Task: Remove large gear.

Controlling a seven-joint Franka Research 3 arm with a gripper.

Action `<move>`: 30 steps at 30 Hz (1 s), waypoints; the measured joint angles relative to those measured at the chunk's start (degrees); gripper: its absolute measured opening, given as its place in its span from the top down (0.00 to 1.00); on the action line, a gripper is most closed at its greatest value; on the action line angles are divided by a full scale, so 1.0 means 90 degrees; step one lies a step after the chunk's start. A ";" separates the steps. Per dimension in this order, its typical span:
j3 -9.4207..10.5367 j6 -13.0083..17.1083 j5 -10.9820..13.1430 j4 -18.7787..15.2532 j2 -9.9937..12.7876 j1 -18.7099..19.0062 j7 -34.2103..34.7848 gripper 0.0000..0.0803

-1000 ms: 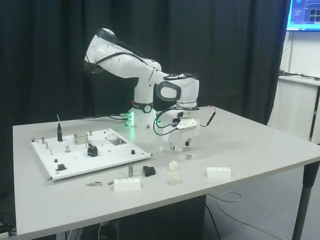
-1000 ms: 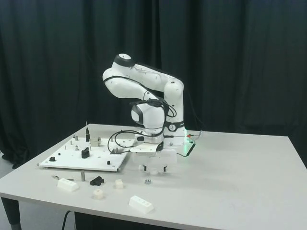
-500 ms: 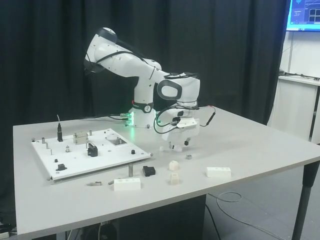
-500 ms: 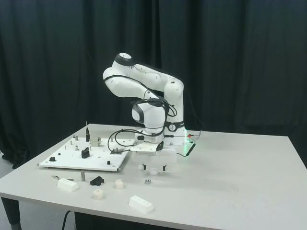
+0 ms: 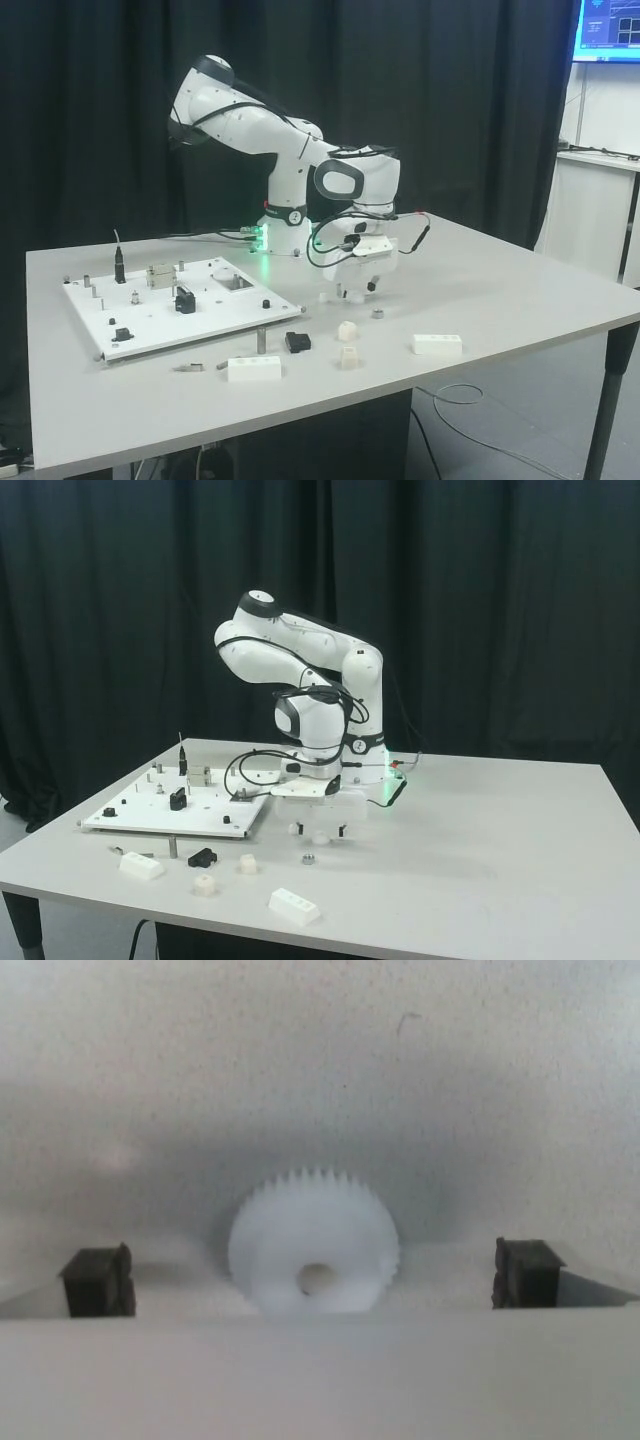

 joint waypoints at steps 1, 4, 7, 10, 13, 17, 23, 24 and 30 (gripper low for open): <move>0.0000 -0.0005 -0.0001 0.0000 0.0006 -0.0001 0.0000 0.00; 0.0003 -0.0035 -0.0003 0.0006 0.0042 -0.0012 0.0000 0.00; 0.0032 -0.0123 -0.0003 0.0010 0.0120 -0.0040 -0.0005 0.00; 0.0101 -0.0262 0.0000 0.0009 0.0221 -0.0093 -0.0020 0.00; 0.0206 -0.0444 0.0038 0.0009 0.0319 -0.0174 -0.0052 0.00; 0.0401 -0.0800 0.0171 0.0008 0.0430 -0.0341 -0.0170 0.00; 0.0778 -0.1463 0.0363 0.0005 0.0562 -0.0759 -0.0513 0.00; 0.0844 -0.1571 0.0386 0.0005 0.0576 -0.0847 -0.0592 0.00; 0.1177 -0.2083 0.0478 -0.0001 0.0588 -0.1433 -0.1117 0.00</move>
